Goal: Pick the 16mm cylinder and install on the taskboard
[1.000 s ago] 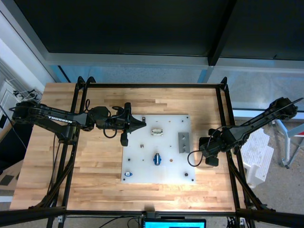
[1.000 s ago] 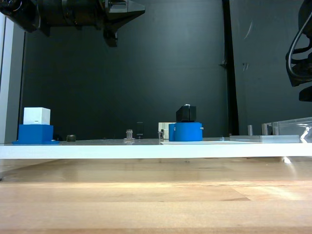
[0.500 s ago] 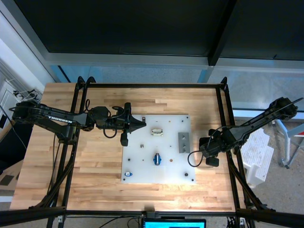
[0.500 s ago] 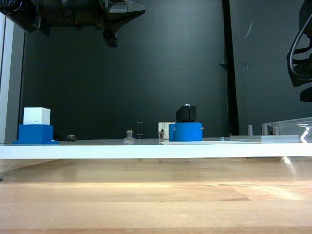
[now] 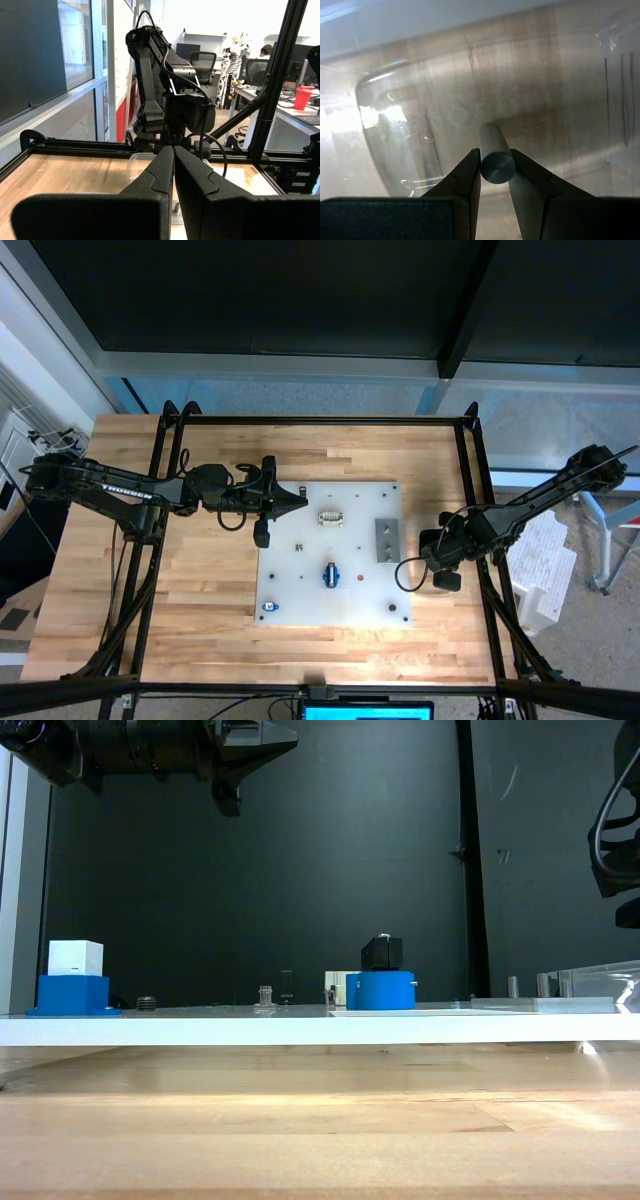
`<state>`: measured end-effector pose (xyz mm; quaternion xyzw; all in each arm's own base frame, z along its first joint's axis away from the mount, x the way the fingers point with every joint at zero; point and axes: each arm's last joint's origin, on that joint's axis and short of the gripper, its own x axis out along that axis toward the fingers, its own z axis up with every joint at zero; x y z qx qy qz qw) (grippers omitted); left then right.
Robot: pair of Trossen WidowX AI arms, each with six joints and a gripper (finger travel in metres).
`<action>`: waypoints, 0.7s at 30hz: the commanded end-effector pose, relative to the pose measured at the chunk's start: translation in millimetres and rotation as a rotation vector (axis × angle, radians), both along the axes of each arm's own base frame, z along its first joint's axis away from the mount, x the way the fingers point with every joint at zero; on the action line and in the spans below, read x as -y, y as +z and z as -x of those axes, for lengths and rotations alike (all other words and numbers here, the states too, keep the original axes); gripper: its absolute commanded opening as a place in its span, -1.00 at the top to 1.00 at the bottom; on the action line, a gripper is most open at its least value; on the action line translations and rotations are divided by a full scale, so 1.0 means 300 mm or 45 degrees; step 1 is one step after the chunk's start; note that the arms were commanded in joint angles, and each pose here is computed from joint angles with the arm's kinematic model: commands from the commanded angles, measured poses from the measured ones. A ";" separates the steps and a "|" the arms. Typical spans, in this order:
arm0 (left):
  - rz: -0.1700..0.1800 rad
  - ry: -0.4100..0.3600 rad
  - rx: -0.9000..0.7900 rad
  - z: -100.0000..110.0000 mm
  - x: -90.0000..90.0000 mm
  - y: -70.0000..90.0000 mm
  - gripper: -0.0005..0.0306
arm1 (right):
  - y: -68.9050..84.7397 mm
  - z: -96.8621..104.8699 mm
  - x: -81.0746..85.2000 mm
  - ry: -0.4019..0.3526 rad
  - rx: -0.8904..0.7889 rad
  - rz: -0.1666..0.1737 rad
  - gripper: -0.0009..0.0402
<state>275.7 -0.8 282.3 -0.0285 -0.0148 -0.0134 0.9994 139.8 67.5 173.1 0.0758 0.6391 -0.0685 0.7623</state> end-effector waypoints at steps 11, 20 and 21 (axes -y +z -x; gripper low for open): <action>0.000 0.000 0.000 0.000 0.000 0.000 0.96 | 0.090 -0.026 -0.014 0.005 0.032 -0.026 0.96; 0.000 0.000 0.000 0.000 0.000 0.000 0.96 | 0.221 -0.047 -0.024 0.083 0.075 -0.029 0.96; 0.000 0.000 0.000 0.000 0.000 0.000 0.96 | 0.237 -0.049 -0.025 0.092 0.086 -0.032 0.96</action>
